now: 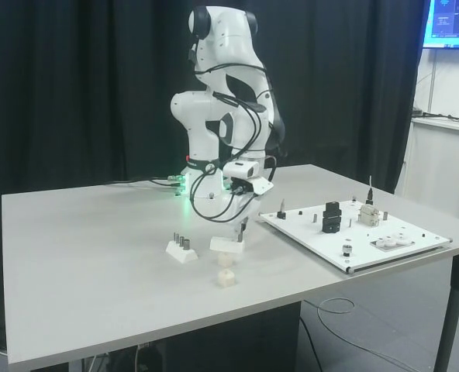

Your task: Insert square peg 4.

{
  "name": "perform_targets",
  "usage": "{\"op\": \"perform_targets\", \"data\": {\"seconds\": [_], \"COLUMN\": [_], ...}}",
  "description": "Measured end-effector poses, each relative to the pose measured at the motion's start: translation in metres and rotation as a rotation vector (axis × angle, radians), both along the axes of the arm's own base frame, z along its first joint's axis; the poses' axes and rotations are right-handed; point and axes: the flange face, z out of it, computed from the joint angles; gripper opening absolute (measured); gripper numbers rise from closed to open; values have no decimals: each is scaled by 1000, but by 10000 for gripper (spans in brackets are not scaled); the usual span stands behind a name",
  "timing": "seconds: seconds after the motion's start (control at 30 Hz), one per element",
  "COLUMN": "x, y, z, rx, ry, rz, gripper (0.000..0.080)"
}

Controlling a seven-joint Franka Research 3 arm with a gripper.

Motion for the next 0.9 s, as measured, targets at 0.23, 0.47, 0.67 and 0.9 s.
{"op": "perform_targets", "data": {"seconds": [0.23,0.47,0.67,0.9], "x": [4,7,8,8], "y": [-1,-1,-1,-1], "z": [9,13,15,15], "rx": [3,4,4,5], "ry": [14,19,23,24], "rz": [-2,-3,-3,-3], "gripper": [159,159,159,159]}}
